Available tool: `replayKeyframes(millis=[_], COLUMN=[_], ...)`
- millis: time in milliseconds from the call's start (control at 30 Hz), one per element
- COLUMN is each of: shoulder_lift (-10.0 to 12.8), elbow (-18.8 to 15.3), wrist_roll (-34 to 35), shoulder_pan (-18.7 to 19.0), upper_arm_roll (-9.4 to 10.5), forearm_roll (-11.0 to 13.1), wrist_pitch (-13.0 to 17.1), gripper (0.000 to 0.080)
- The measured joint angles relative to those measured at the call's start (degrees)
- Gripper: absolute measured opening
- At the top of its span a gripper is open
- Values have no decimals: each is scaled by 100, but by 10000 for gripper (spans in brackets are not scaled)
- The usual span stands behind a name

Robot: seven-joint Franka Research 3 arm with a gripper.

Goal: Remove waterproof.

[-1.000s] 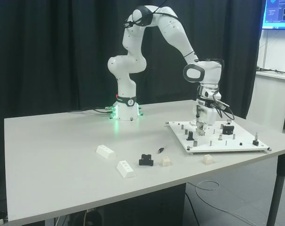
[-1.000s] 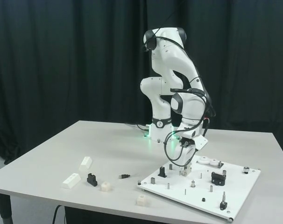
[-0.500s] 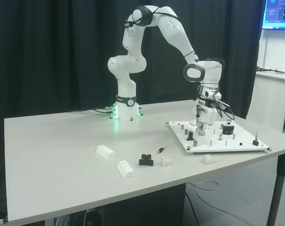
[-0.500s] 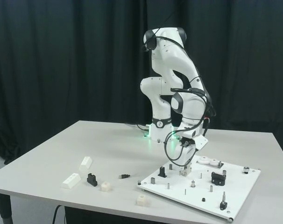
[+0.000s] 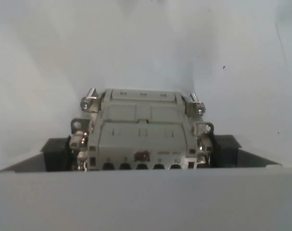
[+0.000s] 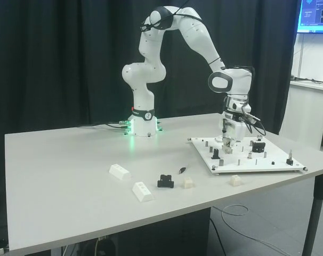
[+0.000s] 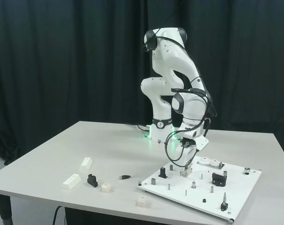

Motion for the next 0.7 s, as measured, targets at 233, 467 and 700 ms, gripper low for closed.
replayKeyframes(millis=[233,467,700], shoulder_lift=[-2,-29,-259], elbow=[1,2,17], wrist_roll=[7,21,21], shoulder_pan=[0,0,4], upper_arm_roll=[0,7,39], forearm_roll=[0,0,-1], wrist_pitch=[-5,-37,-272], gripper=[620,620,620])
